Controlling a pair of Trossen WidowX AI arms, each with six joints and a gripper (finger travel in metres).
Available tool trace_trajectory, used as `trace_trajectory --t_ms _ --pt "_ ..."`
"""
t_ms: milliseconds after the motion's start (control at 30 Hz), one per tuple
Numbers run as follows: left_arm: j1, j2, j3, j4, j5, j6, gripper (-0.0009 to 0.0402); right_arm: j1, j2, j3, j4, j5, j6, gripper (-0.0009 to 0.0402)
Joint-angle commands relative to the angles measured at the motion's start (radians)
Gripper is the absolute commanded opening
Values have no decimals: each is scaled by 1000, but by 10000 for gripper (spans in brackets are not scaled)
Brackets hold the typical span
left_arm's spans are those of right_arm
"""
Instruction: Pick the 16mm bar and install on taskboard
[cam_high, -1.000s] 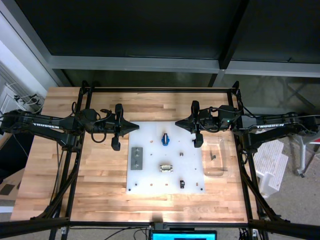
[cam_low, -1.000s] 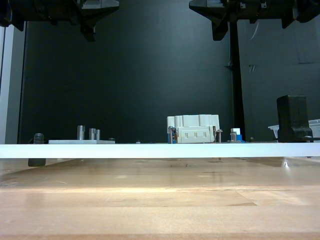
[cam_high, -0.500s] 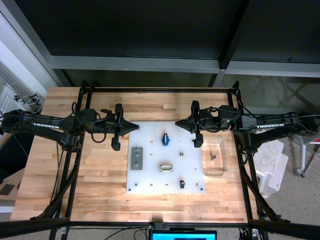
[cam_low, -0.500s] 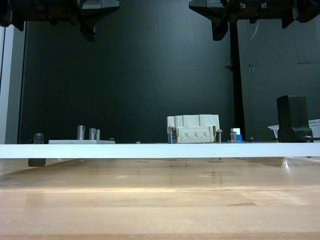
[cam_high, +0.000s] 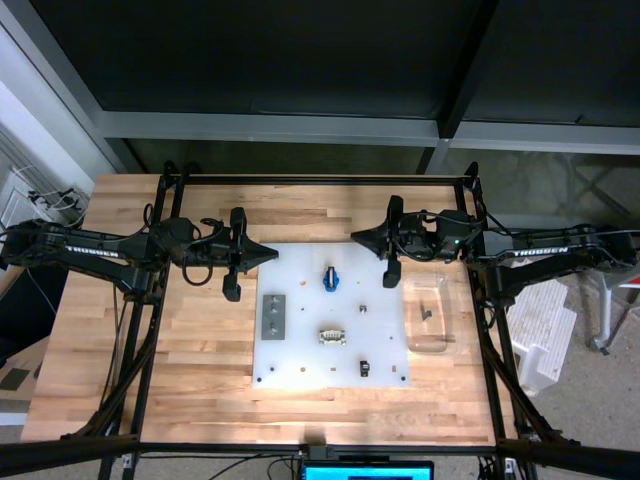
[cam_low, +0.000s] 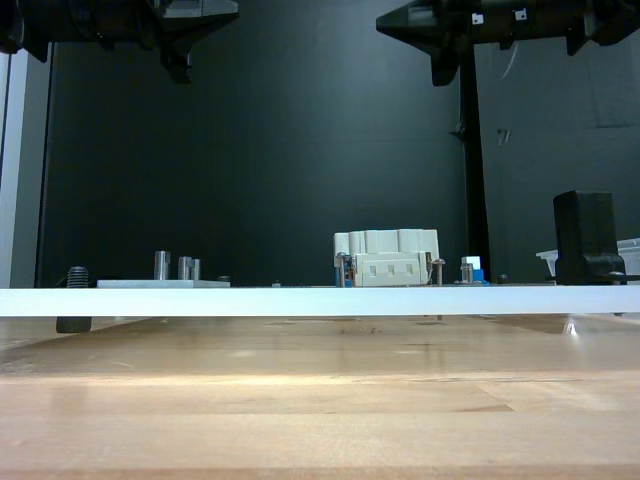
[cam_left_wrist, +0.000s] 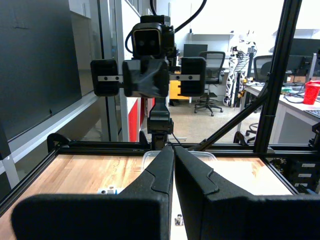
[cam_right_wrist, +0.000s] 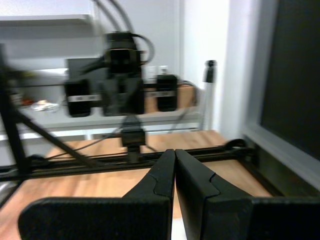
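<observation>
Hovering above the taskboard's (cam_high: 290, 355) far edge, left jaws and right jaws are clenched, empty.

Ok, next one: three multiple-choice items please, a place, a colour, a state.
1. Where is the clear tray? A. on the table beside the white board's right edge B. on the board C. under the table
2. What colour is the small part at the board's far middle? A. red B. blue C. green
3. How are the left pincer and right pincer? A. both open B. both shut, empty C. one holds a bar
Key: 1 A, it flanks the board; the small dark piece inside may be the bar, cannot tell. 2 B, plainly blue. 3 B, both hang high above the board's far edge, fingers together on nothing.
</observation>
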Motion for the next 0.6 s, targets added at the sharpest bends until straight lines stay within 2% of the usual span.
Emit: trace_trajectory --t_ms 33,233,300,600 --pt "0 0 0 1 0 0 1 0 2 2 -5 19 0 0" --pt "0 0 0 0 0 0 1 1 -1 36 -102 25 5 0" --pt "0 0 0 0 0 0 1 1 2 68 -200 72 11 0" --pt "0 0 0 0 0 0 1 15 0 161 -559 72 116 0"
